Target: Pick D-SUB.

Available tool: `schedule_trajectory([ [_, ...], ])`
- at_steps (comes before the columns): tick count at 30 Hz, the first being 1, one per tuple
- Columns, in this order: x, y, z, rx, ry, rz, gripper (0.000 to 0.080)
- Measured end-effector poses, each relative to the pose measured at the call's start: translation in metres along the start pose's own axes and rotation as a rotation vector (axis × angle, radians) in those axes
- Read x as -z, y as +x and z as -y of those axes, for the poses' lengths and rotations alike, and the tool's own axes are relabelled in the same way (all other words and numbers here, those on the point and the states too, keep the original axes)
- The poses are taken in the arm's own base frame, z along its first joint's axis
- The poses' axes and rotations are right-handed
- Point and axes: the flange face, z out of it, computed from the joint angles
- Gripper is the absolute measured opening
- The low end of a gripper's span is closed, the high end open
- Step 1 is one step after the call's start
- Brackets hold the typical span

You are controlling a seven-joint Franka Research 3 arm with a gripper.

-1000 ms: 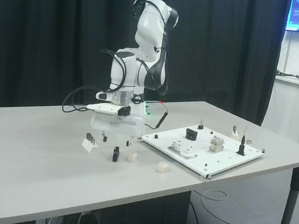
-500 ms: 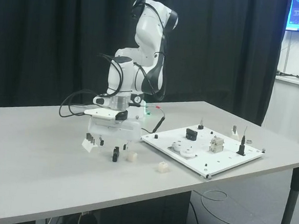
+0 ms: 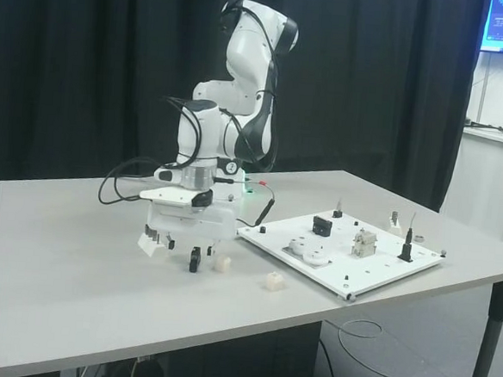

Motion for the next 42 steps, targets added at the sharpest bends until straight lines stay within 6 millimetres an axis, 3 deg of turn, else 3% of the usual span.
schedule_trajectory([
  [25, -0.012, -0.005, 0.002, -0.005, 0.010, 0.013, 0.0800],
  [26, -0.012, -0.005, 0.002, -0.007, 0.012, 0.014, 0.0678],
  [34, -0.014, -0.006, 0.003, -0.024, 0.024, 0.023, 0.0678],
  [35, -0.014, -0.007, 0.003, -0.026, 0.025, 0.024, 0.0346],
  [42, -0.013, -0.006, 0.004, -0.034, 0.032, 0.027, 0.0346],
])
